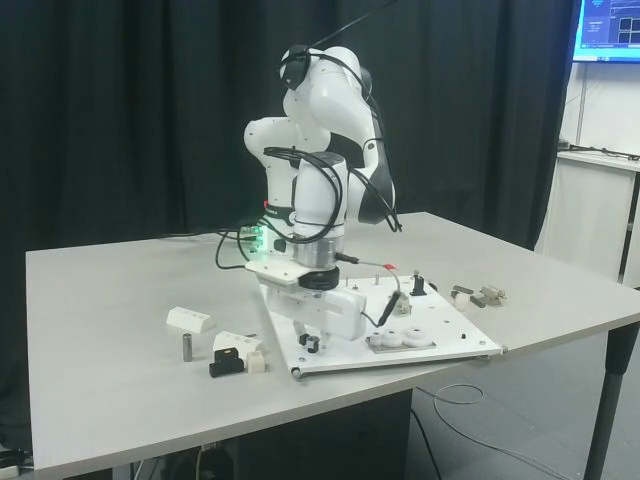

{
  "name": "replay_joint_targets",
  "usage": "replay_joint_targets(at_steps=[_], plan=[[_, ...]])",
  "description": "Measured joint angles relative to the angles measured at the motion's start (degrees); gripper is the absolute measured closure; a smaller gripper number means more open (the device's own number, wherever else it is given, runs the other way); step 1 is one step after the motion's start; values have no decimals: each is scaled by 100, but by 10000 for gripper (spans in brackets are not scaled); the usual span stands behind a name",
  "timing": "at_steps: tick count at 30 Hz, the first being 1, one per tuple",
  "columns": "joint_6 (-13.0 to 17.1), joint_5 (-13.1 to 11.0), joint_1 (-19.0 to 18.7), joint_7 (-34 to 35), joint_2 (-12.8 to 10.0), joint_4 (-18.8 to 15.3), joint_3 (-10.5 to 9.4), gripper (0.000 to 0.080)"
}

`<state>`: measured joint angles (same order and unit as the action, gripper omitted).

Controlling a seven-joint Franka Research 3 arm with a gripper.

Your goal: Remove bolt 4.

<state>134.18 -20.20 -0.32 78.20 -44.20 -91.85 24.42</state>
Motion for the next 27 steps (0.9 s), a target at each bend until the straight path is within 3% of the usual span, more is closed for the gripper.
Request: replay_joint_targets(at_steps=[27], plan=[[-7,-5,-5,-3678,6,-1,-8,557]])
